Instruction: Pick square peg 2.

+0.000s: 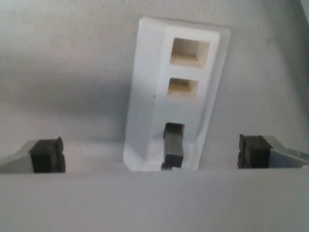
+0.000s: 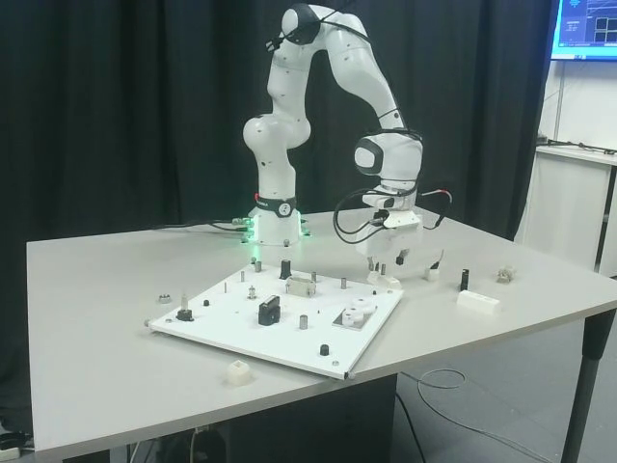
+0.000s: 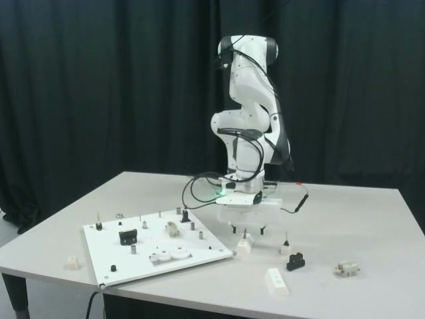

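**Lining up over the black peg in the white holder**

The gripper (image 1: 149, 153) hangs spread wide and empty, its two black finger pads (image 1: 47, 155) well apart on either side of the white plastic peg holder (image 1: 150, 96). That holder is a long block with three square sockets; two stand vacant, and the third holds the small black square peg (image 1: 173, 144), upright in its socket. In the first room view the holder (image 2: 384, 278) sits on the grey table (image 2: 96, 289) just beside the corner of the white assembly board (image 2: 231, 328), directly beneath the white arm's (image 2: 289, 125) wrist.

To take the peg well, I would judge that the fingers should come straight down with the peg centred between them (it looks roughly central already), closing on two flat opposite faces rather than across the corners. The pads must clear the holder's raised walls, and the lift should be vertical, so the peg does not bind in its socket and drag the light holder up.

No brand, label or legible writing shows on peg, holder or board; the screen far back in the room is too small to read.
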You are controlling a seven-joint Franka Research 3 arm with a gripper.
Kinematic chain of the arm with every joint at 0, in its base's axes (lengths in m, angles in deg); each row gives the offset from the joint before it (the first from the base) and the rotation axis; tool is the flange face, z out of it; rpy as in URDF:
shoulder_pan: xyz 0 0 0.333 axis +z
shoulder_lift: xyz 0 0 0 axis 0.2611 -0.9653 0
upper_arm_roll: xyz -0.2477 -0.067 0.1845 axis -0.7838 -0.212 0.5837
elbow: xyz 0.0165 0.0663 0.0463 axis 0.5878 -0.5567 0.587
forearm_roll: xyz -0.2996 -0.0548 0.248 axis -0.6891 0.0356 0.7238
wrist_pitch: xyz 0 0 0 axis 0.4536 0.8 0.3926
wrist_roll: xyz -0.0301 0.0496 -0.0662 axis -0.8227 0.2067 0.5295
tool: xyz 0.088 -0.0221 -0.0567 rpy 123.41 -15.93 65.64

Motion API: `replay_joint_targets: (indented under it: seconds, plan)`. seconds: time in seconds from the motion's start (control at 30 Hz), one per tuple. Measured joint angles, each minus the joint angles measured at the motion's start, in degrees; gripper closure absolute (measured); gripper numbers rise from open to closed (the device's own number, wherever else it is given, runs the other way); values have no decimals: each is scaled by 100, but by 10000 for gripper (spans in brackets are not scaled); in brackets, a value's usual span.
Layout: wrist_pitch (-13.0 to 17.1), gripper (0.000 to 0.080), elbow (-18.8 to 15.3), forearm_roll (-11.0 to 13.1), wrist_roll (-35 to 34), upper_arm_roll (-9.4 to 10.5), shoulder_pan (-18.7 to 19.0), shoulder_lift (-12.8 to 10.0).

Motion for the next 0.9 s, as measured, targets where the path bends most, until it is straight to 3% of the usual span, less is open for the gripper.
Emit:
replay_joint_targets:
  seconds: [0.1,0.13,0.3,0.33,0.47,0.5,0.7,0.73,0.9]
  plan:
    - [43,3,1,0,0,0,-3,-44]
    - [54,96,1,0,0,0,-4,-55]
    - [75,96,2,-7,0,0,-21,-75]
    - [76,254,2,-9,0,0,-26,-75]
    - [76,254,3,-24,0,0,-50,-75]
    - [76,472,3,-31,0,0,-57,-75]
    - [76,472,4,-60,0,0,-87,-75]
    - [76,666,5,-68,0,0,-90,-75]
    - [76,666,18,-87,5,0,-95,-75]
